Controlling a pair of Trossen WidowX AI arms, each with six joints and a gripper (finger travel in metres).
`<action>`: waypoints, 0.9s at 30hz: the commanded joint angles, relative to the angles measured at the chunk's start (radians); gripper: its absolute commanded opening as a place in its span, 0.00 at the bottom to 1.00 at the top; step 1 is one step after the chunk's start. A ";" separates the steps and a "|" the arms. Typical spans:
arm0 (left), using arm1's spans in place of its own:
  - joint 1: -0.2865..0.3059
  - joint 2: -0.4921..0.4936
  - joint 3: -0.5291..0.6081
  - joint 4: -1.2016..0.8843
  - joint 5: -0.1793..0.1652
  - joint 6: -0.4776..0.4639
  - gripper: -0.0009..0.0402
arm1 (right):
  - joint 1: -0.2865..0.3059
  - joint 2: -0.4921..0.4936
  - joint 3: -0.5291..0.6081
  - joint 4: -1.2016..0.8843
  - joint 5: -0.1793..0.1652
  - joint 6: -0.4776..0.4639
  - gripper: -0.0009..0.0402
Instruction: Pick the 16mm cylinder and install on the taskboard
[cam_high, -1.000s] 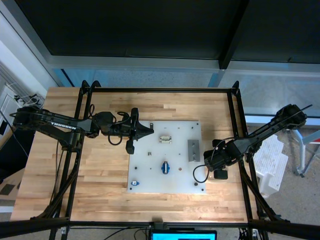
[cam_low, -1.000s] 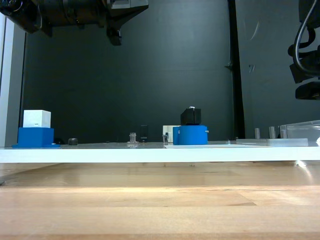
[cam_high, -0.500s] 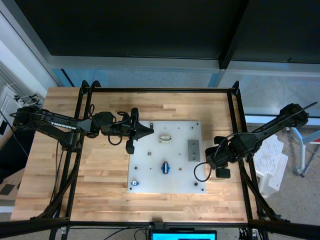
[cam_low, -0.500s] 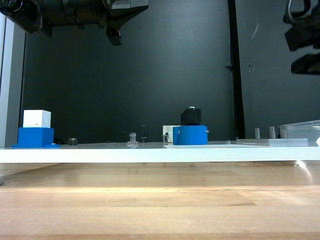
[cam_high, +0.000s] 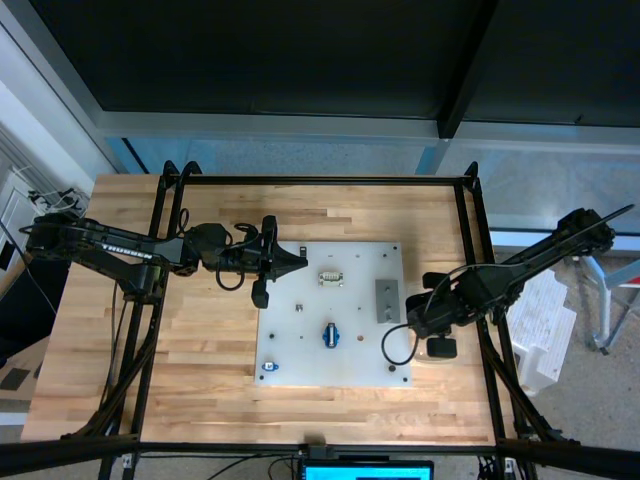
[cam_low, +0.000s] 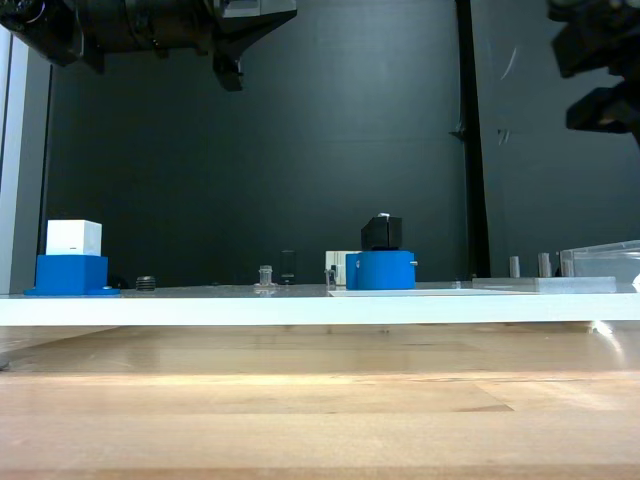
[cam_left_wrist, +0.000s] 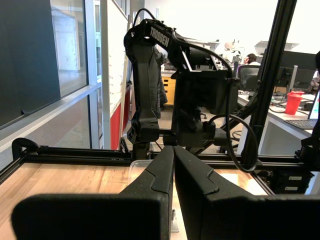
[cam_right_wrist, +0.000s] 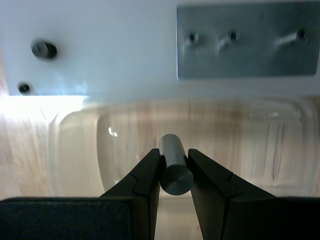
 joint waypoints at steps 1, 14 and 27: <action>0.000 0.000 0.000 0.000 0.000 0.000 0.02 | -0.018 0.053 0.051 0.000 0.000 -0.002 0.02; 0.000 0.000 0.000 0.000 0.000 0.000 0.02 | -0.074 0.263 0.238 0.002 0.000 -0.019 0.02; 0.000 0.000 0.000 0.000 0.000 0.000 0.02 | -0.103 0.426 0.375 0.017 0.000 -0.027 0.02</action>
